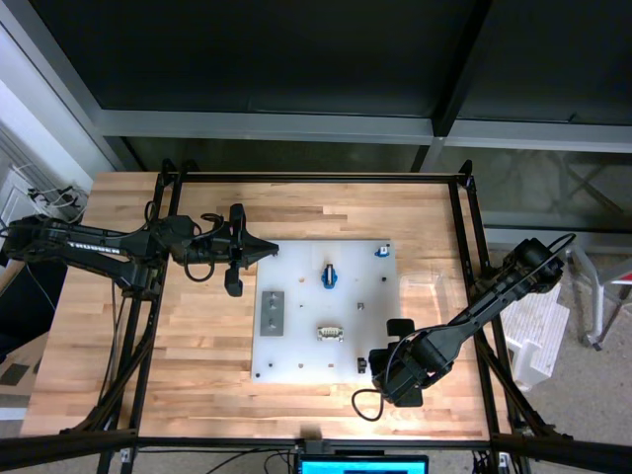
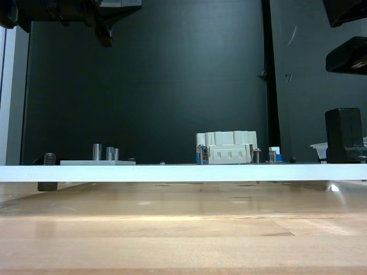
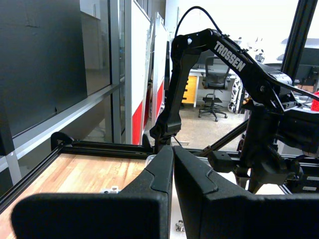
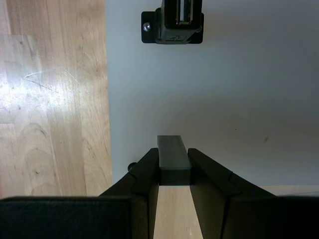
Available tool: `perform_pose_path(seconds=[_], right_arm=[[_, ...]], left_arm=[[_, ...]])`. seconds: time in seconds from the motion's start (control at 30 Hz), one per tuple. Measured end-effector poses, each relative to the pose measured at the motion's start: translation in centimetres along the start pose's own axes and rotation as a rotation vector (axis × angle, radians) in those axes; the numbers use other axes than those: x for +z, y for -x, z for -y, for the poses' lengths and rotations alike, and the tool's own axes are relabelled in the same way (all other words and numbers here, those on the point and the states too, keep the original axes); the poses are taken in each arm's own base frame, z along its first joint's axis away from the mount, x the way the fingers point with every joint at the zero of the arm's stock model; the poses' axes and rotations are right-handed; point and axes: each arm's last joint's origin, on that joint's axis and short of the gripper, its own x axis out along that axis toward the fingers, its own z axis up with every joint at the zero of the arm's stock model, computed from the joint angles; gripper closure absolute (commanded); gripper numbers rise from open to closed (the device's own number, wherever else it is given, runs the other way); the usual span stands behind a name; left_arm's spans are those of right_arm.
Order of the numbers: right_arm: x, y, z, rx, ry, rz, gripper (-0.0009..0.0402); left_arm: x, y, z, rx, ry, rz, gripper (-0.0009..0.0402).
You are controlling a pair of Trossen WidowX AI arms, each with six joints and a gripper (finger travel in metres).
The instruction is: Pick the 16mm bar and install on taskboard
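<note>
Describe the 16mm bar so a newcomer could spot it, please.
The left gripper is shut above the taskboard, far left; the right gripper is at its near right corner. The 16mm bar is the dark block between its fingers, the only held part.

I can read one word, TROSSEN, in white capitals. It runs along my right arm [image 3: 230, 56], up ahead of my left gripper [image 3: 172, 149]. It shows again on my left arm [image 1: 94, 248], behind that same gripper.
</note>
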Motion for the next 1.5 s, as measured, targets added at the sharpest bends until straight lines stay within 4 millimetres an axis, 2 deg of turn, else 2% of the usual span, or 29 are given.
perform_pose_path(seconds=[0.33, 0.53, 1.1, 1.3, 1.5], right_arm=[[-0.4, -1.5, 0.1, 0.012, -0.017, 0.015, 0.0389], [-0.5, -1.6, 0.1, 0.012, -0.021, 0.015, 0.0384], [-0.5, -1.5, 0.2, 0.011, -0.027, 0.014, 0.0233], [-0.6, -0.8, 0.3, 0.021, -0.028, 0.025, 0.0209], [-0.8, 1.5, 0.8, 0.050, -0.030, 0.051, 0.0211]], left_arm=[[0.0, 0.0, 0.0, 0.000, 0.000, 0.000, 0.0393], [0.0, 0.0, 0.0, 0.000, 0.000, 0.000, 0.0393], [0.0, 0.0, 0.0, 0.000, 0.000, 0.000, 0.0393], [0.0, 0.0, 0.0, 0.000, 0.000, 0.001, 0.0393], [0.0, 0.0, 0.0, 0.000, 0.000, 0.000, 0.0393]])
